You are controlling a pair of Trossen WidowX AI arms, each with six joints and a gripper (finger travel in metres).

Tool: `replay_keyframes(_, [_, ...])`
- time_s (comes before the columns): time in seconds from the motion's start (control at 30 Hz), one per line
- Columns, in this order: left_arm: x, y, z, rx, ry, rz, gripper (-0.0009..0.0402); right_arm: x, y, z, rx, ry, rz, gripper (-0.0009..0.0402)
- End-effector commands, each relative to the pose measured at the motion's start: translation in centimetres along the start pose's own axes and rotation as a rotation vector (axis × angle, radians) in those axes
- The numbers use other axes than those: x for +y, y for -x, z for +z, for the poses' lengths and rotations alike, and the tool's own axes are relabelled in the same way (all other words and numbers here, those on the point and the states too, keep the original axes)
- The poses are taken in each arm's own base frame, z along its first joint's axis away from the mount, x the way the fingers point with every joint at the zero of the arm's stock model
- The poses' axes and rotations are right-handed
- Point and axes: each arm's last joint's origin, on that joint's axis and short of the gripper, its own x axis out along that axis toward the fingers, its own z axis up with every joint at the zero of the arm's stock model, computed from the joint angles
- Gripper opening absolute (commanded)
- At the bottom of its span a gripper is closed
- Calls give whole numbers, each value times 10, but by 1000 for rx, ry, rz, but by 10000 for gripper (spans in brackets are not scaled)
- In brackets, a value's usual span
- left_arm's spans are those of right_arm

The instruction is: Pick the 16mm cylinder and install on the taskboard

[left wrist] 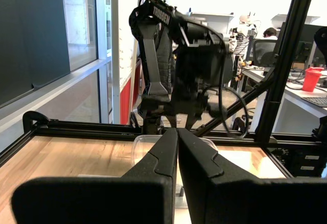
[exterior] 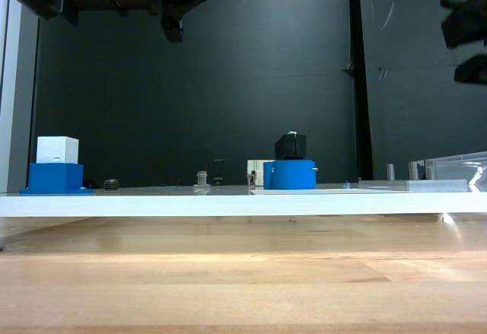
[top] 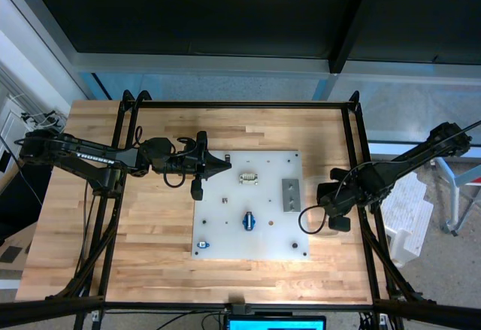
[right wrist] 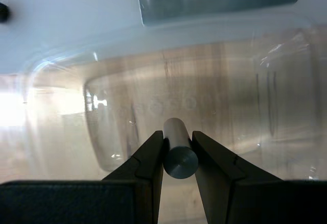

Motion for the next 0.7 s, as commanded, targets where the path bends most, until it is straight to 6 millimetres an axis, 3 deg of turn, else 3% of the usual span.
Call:
replay_keyframes(0.03, [0,0,0,0,0,0,0,2,12,5,-19,-10,14,2])
replay_keyframes(0.2, [0,0,0,0,0,0,0,6,19,12,-37,-5,25,2])
replay_keyframes(0.7, [0,0,0,0,0,0,0,31,12,52,12,58,-13,2])
